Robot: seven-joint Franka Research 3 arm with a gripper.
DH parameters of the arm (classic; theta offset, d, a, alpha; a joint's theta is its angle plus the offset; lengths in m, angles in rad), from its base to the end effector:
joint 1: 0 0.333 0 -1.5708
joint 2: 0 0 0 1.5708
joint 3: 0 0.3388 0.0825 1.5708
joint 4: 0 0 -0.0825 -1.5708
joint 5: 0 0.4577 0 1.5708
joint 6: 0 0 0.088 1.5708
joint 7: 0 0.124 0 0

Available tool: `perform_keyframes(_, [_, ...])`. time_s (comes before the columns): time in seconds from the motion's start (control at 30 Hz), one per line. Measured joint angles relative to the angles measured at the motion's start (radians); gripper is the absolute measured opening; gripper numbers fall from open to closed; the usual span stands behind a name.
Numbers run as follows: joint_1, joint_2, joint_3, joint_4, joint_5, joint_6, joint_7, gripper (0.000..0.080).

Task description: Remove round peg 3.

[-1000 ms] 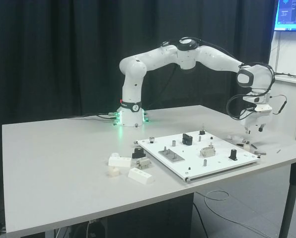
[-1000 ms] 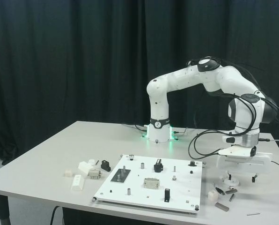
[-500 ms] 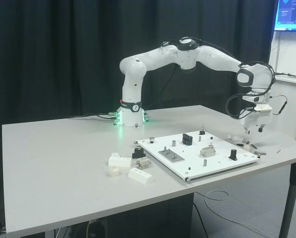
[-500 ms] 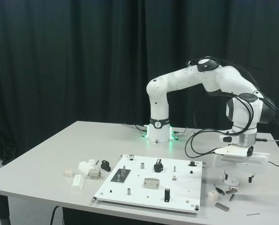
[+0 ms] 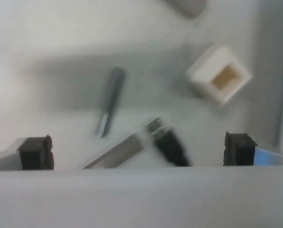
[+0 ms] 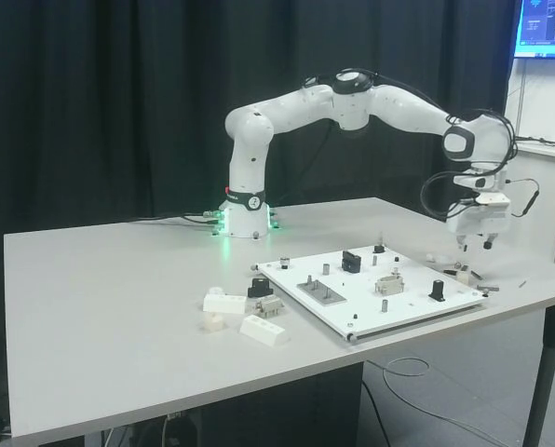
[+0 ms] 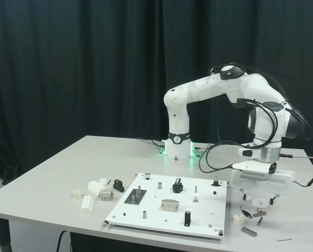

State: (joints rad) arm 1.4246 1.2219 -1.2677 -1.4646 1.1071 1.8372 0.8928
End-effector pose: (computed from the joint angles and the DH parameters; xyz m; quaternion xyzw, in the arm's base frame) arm 0.6624 0.4149 0.2233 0.9181 -0.3946 0.0256 0.0264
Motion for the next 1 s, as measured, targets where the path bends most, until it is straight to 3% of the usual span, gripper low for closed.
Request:
perform_keyframes(0.43, [-0.071, 0.000, -0.047, -0.028, -0.080, -0.002, -0.111, 0.0800])
perform_keyframes(1.0, [-0.179, 0.000, -0.138, -0.174, -0.094, -0.011, -0.424, 0.0800])
